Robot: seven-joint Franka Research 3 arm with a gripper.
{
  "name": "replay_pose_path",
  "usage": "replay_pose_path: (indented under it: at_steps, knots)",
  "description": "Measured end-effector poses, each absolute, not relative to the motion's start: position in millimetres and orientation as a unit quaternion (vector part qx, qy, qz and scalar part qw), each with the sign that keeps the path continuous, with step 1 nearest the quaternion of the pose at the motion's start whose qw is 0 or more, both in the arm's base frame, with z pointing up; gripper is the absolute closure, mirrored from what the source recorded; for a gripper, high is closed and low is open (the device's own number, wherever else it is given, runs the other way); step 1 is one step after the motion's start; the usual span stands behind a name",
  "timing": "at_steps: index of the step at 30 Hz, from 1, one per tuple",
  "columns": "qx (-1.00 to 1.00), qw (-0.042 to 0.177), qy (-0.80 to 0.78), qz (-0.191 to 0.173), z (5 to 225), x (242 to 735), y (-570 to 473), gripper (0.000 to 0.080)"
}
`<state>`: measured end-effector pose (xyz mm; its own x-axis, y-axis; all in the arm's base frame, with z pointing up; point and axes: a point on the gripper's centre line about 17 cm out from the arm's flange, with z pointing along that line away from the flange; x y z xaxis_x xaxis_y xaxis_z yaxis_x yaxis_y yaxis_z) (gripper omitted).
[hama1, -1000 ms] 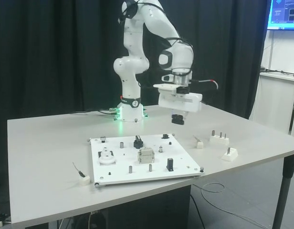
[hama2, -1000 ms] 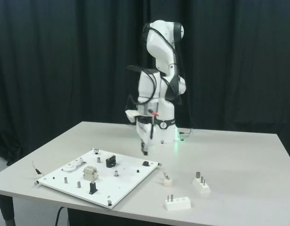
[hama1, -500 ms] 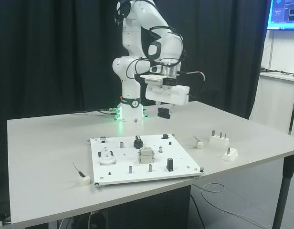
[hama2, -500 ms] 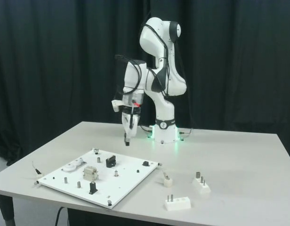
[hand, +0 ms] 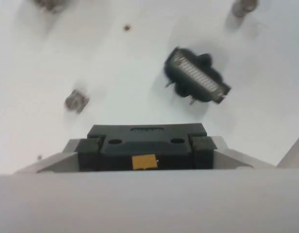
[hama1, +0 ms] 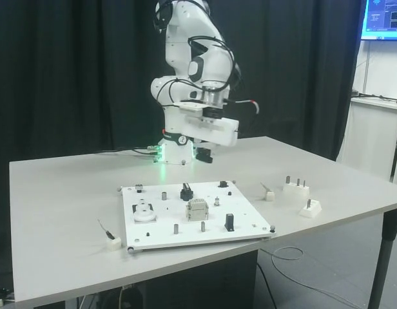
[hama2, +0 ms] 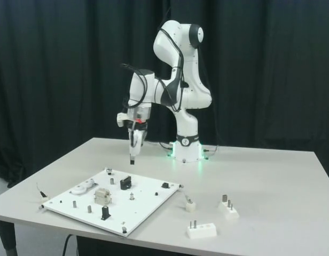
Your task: Insert D-SUB.
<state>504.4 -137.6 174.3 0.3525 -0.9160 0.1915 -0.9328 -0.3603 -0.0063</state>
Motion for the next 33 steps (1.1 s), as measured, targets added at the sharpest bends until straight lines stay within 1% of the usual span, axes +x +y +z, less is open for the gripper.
replay_pose_path:
  at_steps: [9,18,27,33]
  knots:
    - [0.769,0.059,-0.632,0.070,158,487,-164,0.0417]
    - [0.735,0.063,-0.671,0.067,145,478,-187,0.0417]
    - [0.717,0.051,-0.692,0.068,139,479,-197,0.0417]
    - [0.705,0.035,-0.705,0.071,136,486,-197,0.0417]
